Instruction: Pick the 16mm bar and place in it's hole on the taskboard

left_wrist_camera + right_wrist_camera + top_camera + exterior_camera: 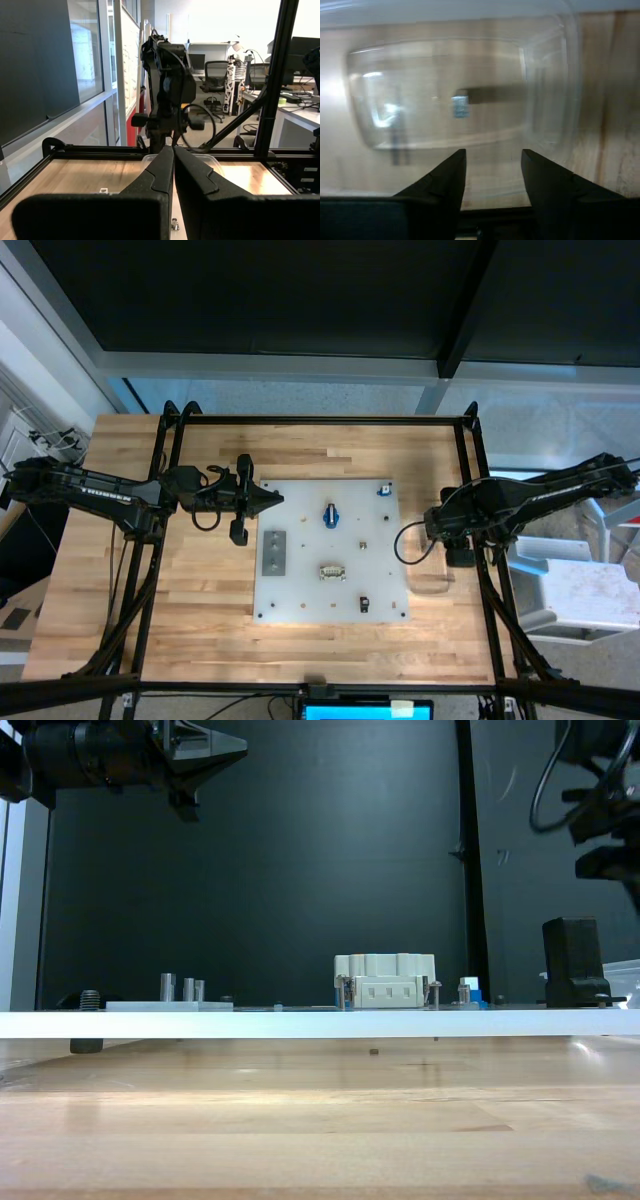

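Three short metal bars stand upright in the grey block (pixel 168 1006) at the left of the white task board (pixel 330 615). The thickest bar (pixel 167 987) is the leftmost one in the low view; I cannot tell its size. My left gripper (pixel 173 148) is shut and empty, held high over the board's far left edge (pixel 277 500). My right gripper (pixel 493 153) is open and empty, pointing down into a clear plastic tub (pixel 547 75) just right of the board (pixel 458 562). Only a blurred dark streak (pixel 495 93) shows in the tub.
On the board are a blue knob (pixel 331 515), a beige connector (pixel 384 982) and a small black part (pixel 365 603). A black frame (pixel 320 421) rings the wooden table. A black block (pixel 575 960) stands at the board's right in the low view.
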Controlling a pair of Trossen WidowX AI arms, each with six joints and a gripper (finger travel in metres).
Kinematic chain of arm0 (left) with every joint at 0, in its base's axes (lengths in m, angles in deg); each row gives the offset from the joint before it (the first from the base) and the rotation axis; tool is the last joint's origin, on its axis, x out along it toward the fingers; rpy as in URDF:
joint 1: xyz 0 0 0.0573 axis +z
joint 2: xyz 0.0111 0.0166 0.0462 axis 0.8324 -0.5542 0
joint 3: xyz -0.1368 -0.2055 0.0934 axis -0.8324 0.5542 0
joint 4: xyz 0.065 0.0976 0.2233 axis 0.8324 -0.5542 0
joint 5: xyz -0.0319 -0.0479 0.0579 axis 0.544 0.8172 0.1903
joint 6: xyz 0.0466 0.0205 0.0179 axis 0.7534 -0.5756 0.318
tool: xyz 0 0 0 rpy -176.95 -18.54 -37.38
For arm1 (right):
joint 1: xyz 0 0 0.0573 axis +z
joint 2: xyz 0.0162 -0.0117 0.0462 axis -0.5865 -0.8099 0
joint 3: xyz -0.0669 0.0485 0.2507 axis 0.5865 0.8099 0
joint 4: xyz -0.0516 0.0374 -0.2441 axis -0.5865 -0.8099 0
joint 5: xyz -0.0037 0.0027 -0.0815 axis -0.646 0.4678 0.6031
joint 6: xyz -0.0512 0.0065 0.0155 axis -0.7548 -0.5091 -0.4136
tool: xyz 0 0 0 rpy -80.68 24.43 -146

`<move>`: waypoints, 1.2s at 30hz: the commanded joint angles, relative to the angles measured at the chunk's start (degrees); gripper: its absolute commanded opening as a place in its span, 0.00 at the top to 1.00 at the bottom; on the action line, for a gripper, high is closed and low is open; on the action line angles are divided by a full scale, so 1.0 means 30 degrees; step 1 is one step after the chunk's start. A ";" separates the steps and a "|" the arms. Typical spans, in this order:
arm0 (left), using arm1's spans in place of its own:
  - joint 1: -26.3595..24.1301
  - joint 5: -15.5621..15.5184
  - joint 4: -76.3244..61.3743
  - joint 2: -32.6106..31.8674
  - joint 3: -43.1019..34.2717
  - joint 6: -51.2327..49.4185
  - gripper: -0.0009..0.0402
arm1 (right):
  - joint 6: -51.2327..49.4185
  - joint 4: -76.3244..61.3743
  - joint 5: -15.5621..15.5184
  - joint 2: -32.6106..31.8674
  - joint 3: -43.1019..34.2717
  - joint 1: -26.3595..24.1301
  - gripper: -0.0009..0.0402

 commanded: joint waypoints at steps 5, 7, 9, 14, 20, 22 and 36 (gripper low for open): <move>0.0000 0.0007 0.0007 0.0000 0.0000 0.0007 0.98 | 0.0488 0.0918 0.0452 -0.0372 0.0699 -0.0561 0.58; 0.0000 0.0007 0.0007 -0.0007 0.0000 0.0007 0.98 | 0.0495 0.1151 0.0372 -0.0503 0.0707 -0.0685 0.59; 0.0000 0.0007 0.0007 0.0000 0.0000 0.0007 0.98 | 0.0495 0.1341 0.0299 -0.0743 0.0707 -0.0692 0.60; 0.0000 0.0007 0.0007 0.0000 0.0000 0.0007 0.98 | 0.0991 0.1545 -0.0131 -0.1078 0.0903 -0.0823 0.60; 0.0007 0.0007 0.0007 0.0000 0.0000 0.0007 0.98 | 0.2586 0.1756 -0.0131 -0.1180 0.1115 -0.0845 0.58; 0.0000 0.0007 0.0007 0.0000 0.0000 0.0000 0.98 | 0.3220 0.1705 -0.0124 -0.1180 0.1224 -0.0845 0.56; 0.0000 0.0007 0.0007 0.0000 0.0000 0.0007 0.98 | 0.4371 0.3075 0.0029 -0.2324 0.1814 -0.1151 0.54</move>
